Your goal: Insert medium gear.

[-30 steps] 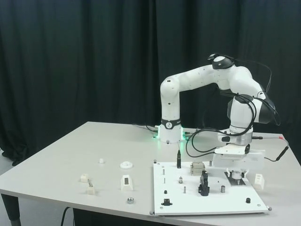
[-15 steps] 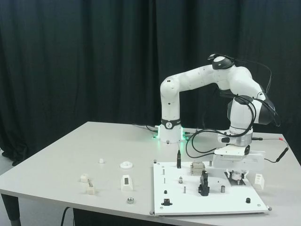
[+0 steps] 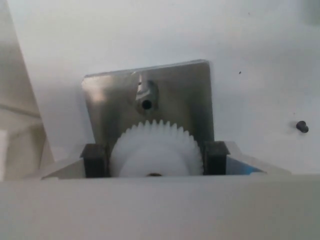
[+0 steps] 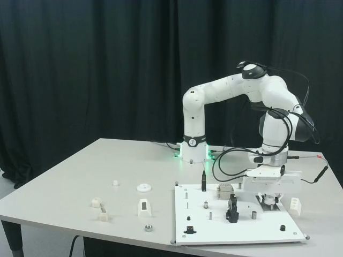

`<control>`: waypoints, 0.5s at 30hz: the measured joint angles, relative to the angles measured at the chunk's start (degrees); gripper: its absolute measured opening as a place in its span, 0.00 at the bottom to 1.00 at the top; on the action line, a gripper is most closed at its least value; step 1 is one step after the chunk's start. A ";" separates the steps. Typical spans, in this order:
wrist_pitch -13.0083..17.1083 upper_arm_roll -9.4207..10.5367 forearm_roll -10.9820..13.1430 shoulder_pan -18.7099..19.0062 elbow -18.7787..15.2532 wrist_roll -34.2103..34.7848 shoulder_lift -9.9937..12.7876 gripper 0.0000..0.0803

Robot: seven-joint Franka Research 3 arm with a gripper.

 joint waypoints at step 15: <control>-0.12 -0.24 -0.18 0.06 0.38 0.02 -0.32 0.76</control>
